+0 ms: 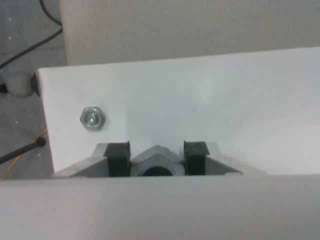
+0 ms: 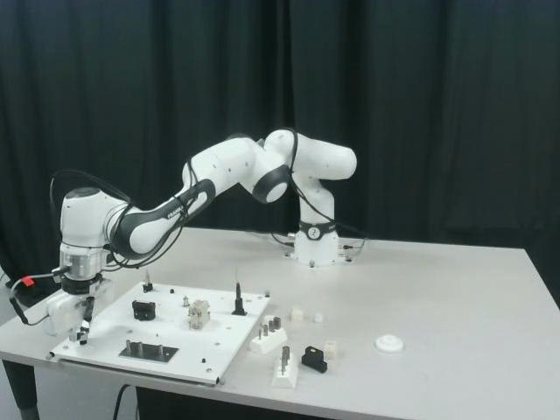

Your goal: Insert bolt 4.

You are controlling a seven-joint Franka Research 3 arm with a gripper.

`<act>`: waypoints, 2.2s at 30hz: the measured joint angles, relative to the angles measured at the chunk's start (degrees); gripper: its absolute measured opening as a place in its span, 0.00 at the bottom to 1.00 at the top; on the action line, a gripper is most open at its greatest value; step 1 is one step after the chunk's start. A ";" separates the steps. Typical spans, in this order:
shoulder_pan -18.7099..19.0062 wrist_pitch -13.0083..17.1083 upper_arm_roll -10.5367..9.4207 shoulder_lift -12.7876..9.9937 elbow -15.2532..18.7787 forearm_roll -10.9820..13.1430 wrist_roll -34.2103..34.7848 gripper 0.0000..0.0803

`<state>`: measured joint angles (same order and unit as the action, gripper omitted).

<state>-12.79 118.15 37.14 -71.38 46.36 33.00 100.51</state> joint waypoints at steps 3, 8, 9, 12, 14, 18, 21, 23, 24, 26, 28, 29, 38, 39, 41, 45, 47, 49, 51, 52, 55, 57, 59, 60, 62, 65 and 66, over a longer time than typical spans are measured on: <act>0.00 0.07 -0.18 0.03 -0.03 -0.56 0.68 0.28; -0.02 0.07 -0.24 0.04 -0.04 -0.73 2.61 0.28; -0.04 0.07 -0.26 0.04 -0.04 -0.73 3.04 0.28; -0.12 0.07 -0.38 0.07 -0.04 -0.76 4.50 0.28; -0.20 0.04 -0.50 0.11 -0.04 -0.79 5.70 0.28; -0.34 -0.06 -0.73 0.18 -0.04 -0.85 8.98 0.28; -0.37 -0.13 -0.77 0.21 -0.04 -0.89 11.52 0.28; -0.37 -0.17 -0.78 0.21 -0.04 -0.93 12.79 0.28; -0.37 -0.19 -0.78 0.21 -0.04 -0.95 13.48 0.28; -0.37 -0.24 -0.78 0.22 -0.04 -0.98 15.21 0.28; -0.37 -0.29 -0.79 0.23 -0.04 -1.04 17.05 0.28; -0.37 -0.32 -0.79 0.23 -0.04 -1.06 18.05 0.28; -0.37 -0.62 -0.79 0.28 -0.03 -1.28 28.25 0.28; -0.37 -0.65 -0.78 0.28 -0.03 -1.28 29.25 0.28; -0.37 -0.70 -0.77 0.30 -0.01 -1.28 31.17 0.28; -0.32 -0.79 -0.73 0.38 0.14 -1.22 35.72 0.28; -0.25 -0.80 -0.60 0.43 0.32 -0.98 37.90 0.28; -0.12 -0.80 -0.30 0.47 0.55 -0.38 39.26 0.28; 0.24 -0.79 0.55 0.48 1.06 1.22 40.55 0.28; 0.48 -0.77 1.09 0.49 1.37 2.21 41.11 0.28; 1.76 -0.54 3.67 0.48 3.04 6.54 42.47 0.28; 3.15 -0.12 6.10 0.46 4.87 10.49 43.22 0.28; 4.77 0.55 8.59 0.42 6.99 14.51 43.41 0.28; 5.64 0.94 9.82 0.36 8.11 16.44 43.41 0.28; 7.32 1.74 12.03 0.22 10.22 19.84 43.40 0.28; 9.70 2.98 14.81 -0.12 12.95 23.75 43.21 0.28; 10.30 3.30 15.45 -0.22 13.57 24.57 43.11 0.28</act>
<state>-2.49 121.46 52.60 -71.60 59.93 57.58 143.62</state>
